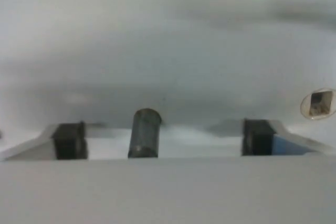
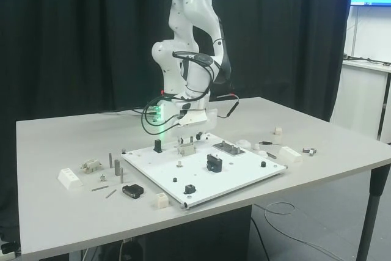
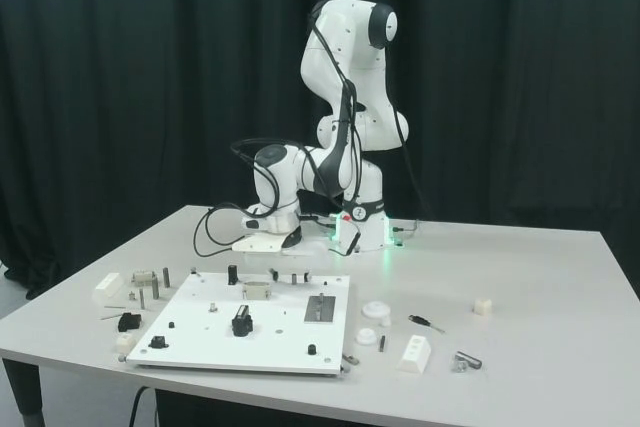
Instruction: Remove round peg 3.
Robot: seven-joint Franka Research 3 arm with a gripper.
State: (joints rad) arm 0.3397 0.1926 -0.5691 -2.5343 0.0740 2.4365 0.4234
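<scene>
Pincer (image 1: 157, 142) released, fingers (image 1: 69, 141) spread w/ round peg 3 (image 1: 145, 132) midway between them, not gripped. Peg stands upright in white board (image 2: 204, 172) at board's arm-side edge; long axis vertical, approx. in line w/ pincer approach. Closing on peg likely next.

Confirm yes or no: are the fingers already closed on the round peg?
No; in the wrist view the peg stands between the end effector fingers with clear gaps either side.
</scene>
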